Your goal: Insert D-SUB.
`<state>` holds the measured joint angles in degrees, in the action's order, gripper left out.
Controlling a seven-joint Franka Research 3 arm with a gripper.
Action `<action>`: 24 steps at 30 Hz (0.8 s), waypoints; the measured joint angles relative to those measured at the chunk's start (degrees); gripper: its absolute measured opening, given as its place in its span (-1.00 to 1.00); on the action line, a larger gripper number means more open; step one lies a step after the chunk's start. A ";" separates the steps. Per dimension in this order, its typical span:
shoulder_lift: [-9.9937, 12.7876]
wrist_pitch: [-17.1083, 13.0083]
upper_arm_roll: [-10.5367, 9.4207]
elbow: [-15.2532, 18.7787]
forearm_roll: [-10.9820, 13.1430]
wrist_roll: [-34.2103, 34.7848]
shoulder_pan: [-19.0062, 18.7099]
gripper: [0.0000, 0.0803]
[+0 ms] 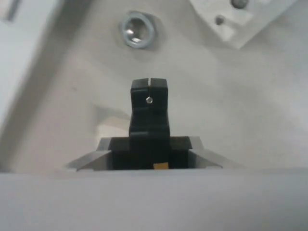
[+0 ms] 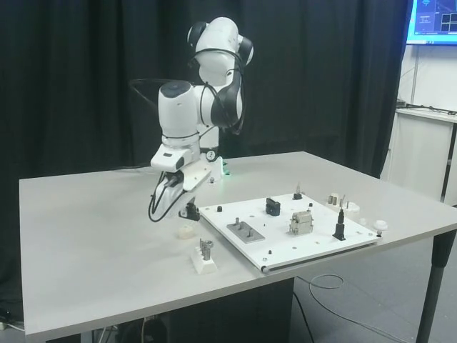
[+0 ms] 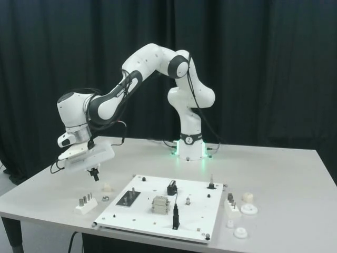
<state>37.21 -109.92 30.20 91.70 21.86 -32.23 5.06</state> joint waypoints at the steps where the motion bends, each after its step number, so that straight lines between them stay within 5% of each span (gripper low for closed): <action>1: -0.40 0.19 0.04 0.34 0.00 0.98 -0.29 -0.62; 24: -8.58 0.43 1.35 9.53 -1.57 13.25 -8.85 -0.62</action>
<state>28.63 -109.49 31.55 101.22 20.30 -18.98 -3.80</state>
